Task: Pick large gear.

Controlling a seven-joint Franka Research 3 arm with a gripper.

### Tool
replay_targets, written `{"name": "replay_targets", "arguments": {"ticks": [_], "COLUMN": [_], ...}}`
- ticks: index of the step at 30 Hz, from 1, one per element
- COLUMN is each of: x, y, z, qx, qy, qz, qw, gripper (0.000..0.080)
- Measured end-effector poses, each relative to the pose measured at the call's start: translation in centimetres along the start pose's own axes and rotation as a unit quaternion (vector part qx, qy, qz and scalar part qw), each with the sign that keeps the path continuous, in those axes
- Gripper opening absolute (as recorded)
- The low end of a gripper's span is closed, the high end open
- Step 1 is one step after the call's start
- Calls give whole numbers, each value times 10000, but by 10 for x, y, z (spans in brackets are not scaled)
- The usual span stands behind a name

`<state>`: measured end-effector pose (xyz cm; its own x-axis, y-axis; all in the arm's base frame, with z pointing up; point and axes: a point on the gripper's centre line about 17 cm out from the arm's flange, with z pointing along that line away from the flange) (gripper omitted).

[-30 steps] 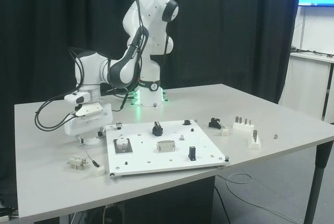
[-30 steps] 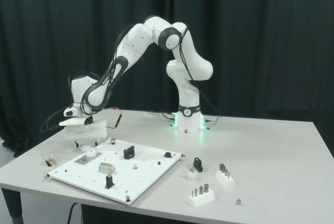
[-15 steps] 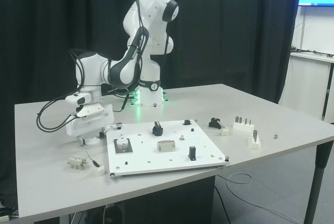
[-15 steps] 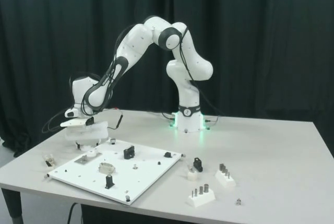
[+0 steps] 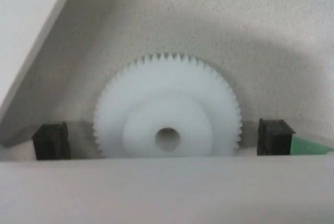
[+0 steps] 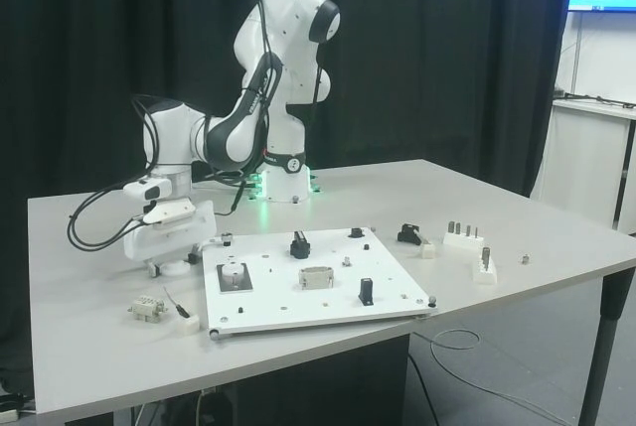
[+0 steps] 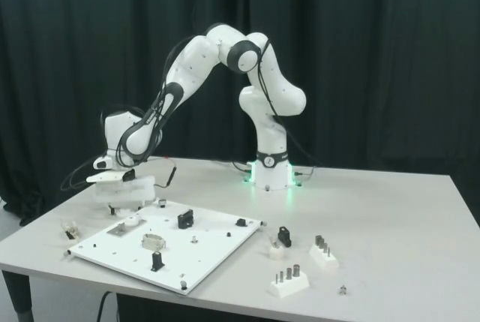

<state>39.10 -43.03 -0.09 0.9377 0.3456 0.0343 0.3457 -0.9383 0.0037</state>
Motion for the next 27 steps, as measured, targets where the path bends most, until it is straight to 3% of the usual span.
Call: {"name": "replay_targets", "arguments": {"ticks": [11,12,17,18,27], "x": [2,2,2,2,3], "y": [3,3,6,6,9], "z": [1,1,1,1,-1], "qx": [-64,-74,-120,-123,-170], "qy": [66,66,79,85,112], "qz": [118,120,152,162,192], "qw": [9999,9999,9998,9998,9996], "gripper": [800,709,709,596,598]}}
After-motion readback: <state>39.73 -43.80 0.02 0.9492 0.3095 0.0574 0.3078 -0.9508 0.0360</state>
